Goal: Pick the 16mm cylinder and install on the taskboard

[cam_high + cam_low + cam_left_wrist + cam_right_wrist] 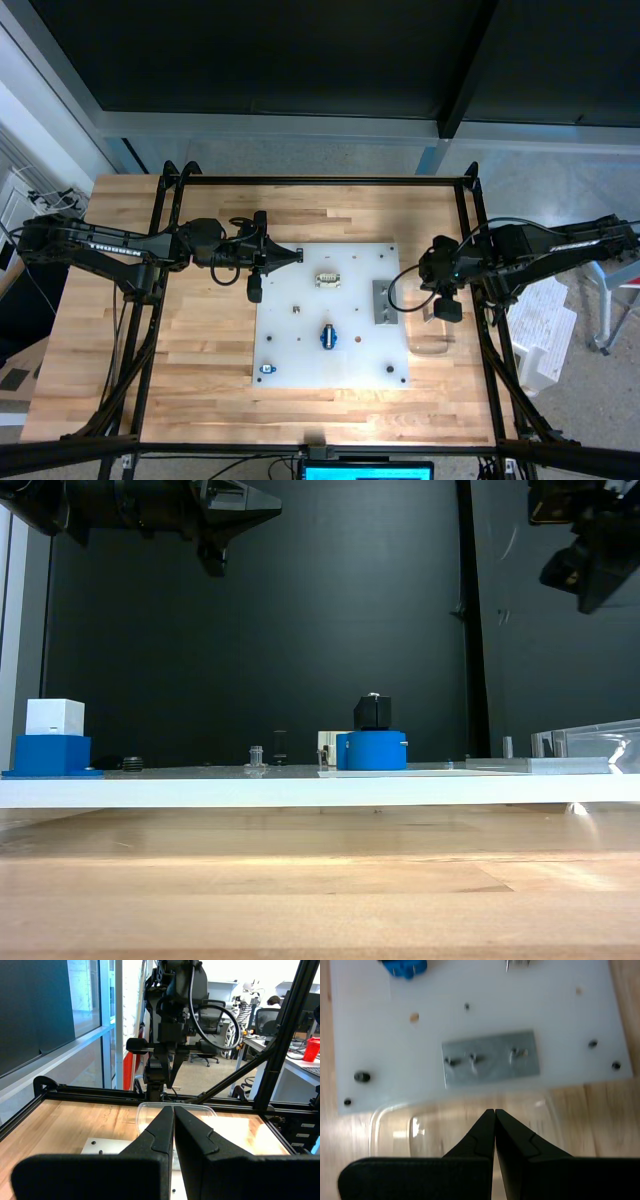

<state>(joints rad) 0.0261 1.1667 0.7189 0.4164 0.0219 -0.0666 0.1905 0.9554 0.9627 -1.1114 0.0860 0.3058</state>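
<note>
The right end effector (447, 310) hangs with its fingers pointing down over the clear tray (432, 352). The tray lies on the worktop (180, 340) just beside the right edge of the white board (300, 345), right of centre in the high view. The fingers are pressed together tip to tip, and nothing shows between them. The left end effector (296, 256) is held level above the board's upper left corner and points right, its fingers likewise closed on nothing. The metal rod (508, 745) appears to be the slim silvery pin standing upright on the grey block (385, 302), right of centre in the low view. That reading is not certain. The right wrist view shows three small marks along the block, too blurred to tell pins from holes. No rod can be made out in the visible part of the tray, and some of the tray is hidden behind the fingers. If the pin is the rod, its long axis is vertical. In the high view it stands just left of the right end effector, across the tray's near rim, and well apart from the left one. If the rod lies in the hidden part of the tray instead, it is directly beneath the right end effector. Either way the right arm is the nearer, and its fingers would need to part before any grasp.
</note>
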